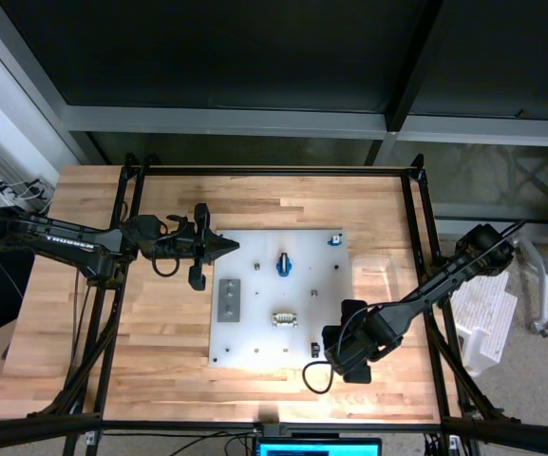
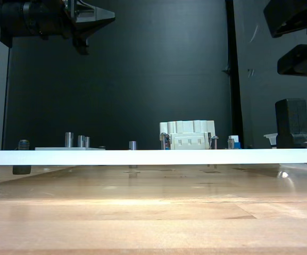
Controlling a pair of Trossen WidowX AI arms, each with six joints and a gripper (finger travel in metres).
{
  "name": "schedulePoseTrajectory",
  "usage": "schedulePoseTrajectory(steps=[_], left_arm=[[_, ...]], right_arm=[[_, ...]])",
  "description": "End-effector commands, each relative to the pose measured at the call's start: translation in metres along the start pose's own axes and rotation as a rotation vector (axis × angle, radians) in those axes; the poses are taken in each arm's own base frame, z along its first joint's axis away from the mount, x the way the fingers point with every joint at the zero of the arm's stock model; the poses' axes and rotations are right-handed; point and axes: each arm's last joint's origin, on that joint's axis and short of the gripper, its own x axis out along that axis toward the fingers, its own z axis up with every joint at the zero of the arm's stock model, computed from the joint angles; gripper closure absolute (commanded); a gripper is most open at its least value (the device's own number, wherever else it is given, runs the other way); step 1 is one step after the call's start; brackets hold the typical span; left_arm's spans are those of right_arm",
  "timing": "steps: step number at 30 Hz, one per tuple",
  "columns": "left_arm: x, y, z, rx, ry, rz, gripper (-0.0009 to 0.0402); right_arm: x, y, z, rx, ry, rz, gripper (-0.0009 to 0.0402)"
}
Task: Remove the 16mm bar from the taskboard and place in the container
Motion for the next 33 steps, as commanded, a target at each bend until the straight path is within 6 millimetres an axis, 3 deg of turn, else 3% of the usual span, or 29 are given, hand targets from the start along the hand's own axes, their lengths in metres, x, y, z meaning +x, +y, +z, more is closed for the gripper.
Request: schedulePoseTrajectory(steps=[1, 26, 33], left_arm=[[0.000, 0.000, 0.000, 0.000, 0.000, 0.000, 0.0393], [0.000, 0.000, 0.000, 0.000, 0.000, 0.000, 0.0393], [0.000, 0.000, 0.000, 0.000, 0.000, 0.000, 0.0393]], right_arm=[[0.001, 0.001, -0.001, -0.005, -0.005, -0.001, 0.0169], [0.024, 0.009, -0.007, -0.034, 0.006, -0.033, 0.0170], [0.026, 0.009, -0.008, -0.034, -0.001, -0.027, 0.0220]])
